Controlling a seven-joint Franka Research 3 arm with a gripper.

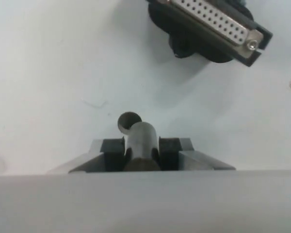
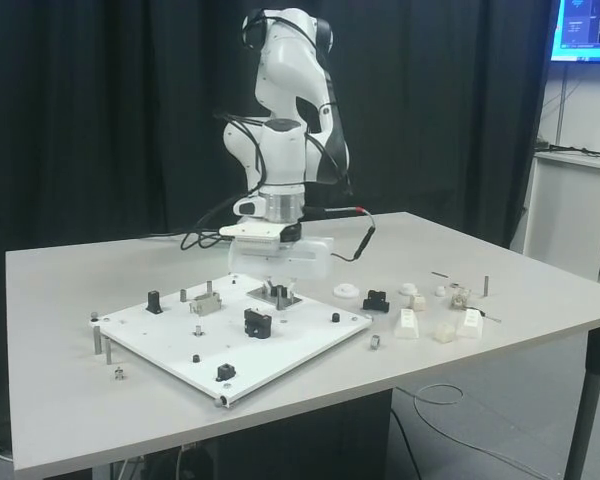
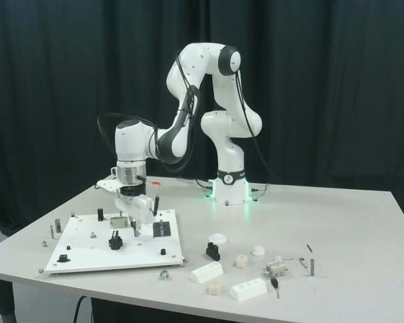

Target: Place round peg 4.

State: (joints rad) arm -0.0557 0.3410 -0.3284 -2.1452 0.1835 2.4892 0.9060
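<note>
I have the gripper [image 1: 142, 154] clamped on the peg [image 1: 141, 141], both fingers [image 1: 112, 154] pressed against its sides, low over the white board [image 2: 300, 345] near the board's far edge. In the wrist view the peg's free end sits just beside a small round hole [image 1: 127, 119] in the board, overlapping its rim, so I judge it slightly off centre and not yet seated. A black connector block [image 1: 211, 29] lies on the board a little beyond the hole, apart from the peg.

The peg looks like a short grey metal cylinder: stiff, smooth, light for its size. I expect it to be slippery between flat fingers and liable to tilt if it catches the rim, so holding it on its upper half, leaving the lower end free, seems right. It won't bend or break, but a tight hole would jam it if I came down crooked

The grey table [image 2: 70, 290] carries loose white and black parts to the right of the board
</note>
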